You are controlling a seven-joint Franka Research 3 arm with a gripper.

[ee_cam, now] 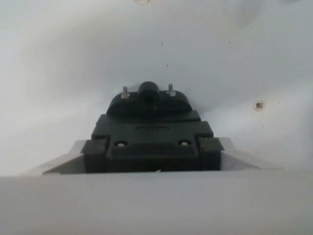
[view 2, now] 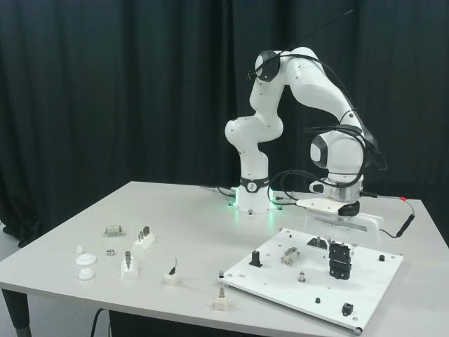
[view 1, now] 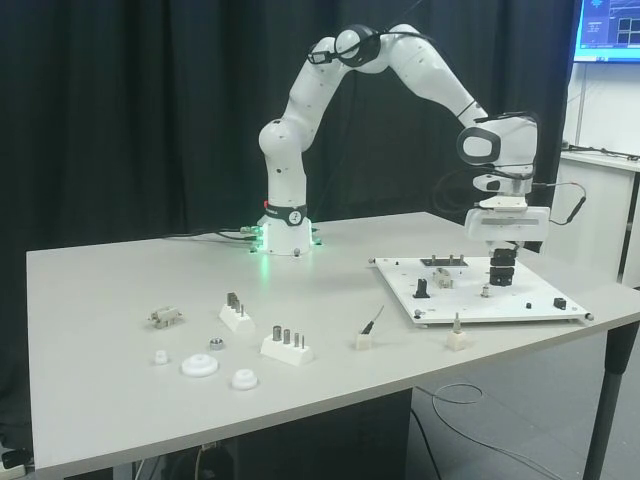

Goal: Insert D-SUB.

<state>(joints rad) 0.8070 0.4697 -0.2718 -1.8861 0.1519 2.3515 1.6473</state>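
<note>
D-SUB connector (ee_cam: pixel 152 134) is pinched between the fingers of your gripper (view 2: pixel 339 261), its black body hanging low over the white board (view 1: pixel 520 305), close to it or already touching; you cannot tell which from the room views. Your wrist points straight down, which I judge keeps the connector square to its socket so the pins meet evenly. In the wrist view two screw posts (ee_cam: pixel 124 92) stand beyond the black body, probably marking the mating port. White blocks holding pins (view 1: pixel 287 344) sit well apart on the grey surface (view 1: pixel 110 300), out of your way
</note>
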